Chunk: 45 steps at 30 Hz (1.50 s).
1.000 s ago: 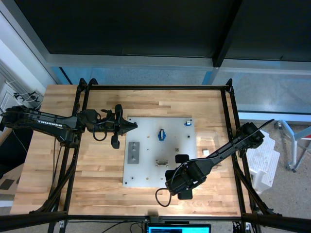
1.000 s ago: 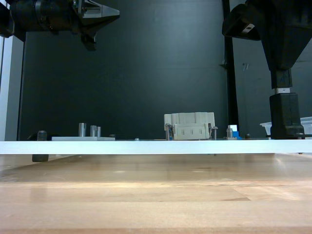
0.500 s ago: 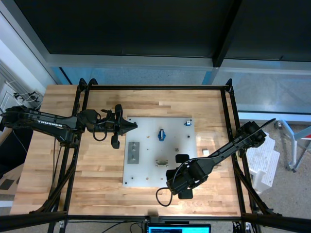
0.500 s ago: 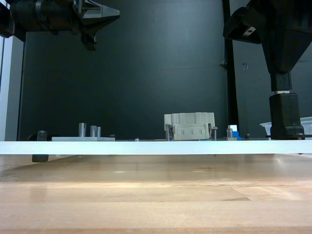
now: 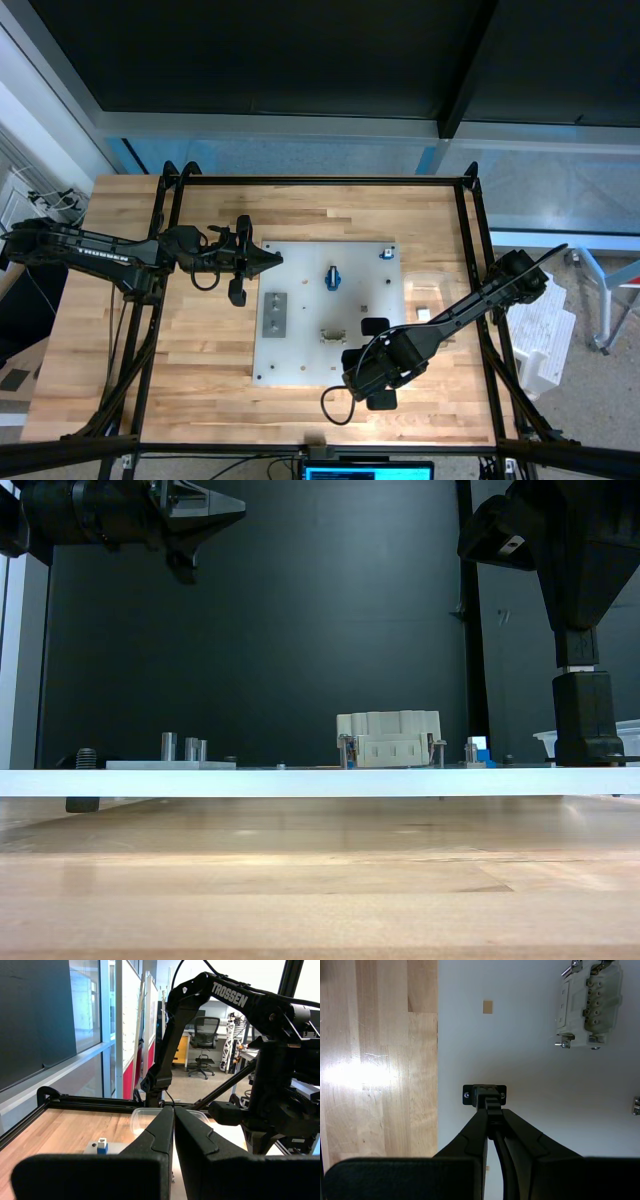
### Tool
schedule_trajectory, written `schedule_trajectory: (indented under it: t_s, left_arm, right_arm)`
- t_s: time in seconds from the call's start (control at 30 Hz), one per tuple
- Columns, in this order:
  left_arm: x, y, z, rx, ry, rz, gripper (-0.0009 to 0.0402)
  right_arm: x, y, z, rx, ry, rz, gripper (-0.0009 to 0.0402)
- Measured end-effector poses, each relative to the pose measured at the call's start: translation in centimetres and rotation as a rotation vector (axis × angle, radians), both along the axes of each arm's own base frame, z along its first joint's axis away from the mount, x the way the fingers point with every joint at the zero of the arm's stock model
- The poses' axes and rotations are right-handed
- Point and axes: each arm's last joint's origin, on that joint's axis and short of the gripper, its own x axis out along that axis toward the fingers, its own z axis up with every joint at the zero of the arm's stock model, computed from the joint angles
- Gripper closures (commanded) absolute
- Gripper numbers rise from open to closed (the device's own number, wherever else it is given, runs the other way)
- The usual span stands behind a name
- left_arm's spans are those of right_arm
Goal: Pick the USB connector and install on taskboard
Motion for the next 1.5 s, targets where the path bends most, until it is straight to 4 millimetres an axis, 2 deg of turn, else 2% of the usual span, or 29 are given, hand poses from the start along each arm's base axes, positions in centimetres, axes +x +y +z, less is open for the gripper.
schedule_trajectory:
  t_s: [0.33, 0.43, 0.67, 1.17, 1.5]
  left_arm:
    - [0.0, 0.0, 0.0, 0.000, 0.000, 0.000, 0.0393]
    - [0.0, 0.0, 0.0, 0.000, 0.000, 0.000, 0.0393]
    - [0.0, 0.0, 0.0, 0.000, 0.000, 0.000, 0.0393]
    - [0.0, 0.0, 0.0, 0.000, 0.000, 0.000, 0.0393]
    - [0.0, 0.0, 0.0, 0.000, 0.000, 0.000, 0.0393]
  right_arm:
    - [0.0, 0.0, 0.1, 0.003, -0.005, 0.004, 0.0337]
    - [0.0, 0.0, -0.4, -0.001, 0.008, 0.004, 0.0324]
    - [-0.1, -0.1, 0.3, -0.010, -0.021, 0.002, 0.0296]
    - [-1.8, -1.1, 3.4, -0.009, -0.051, 0.000, 0.0227]
    - [-3.1, -1.9, 5.9, 0.020, -0.102, 0.004, 0.0234]
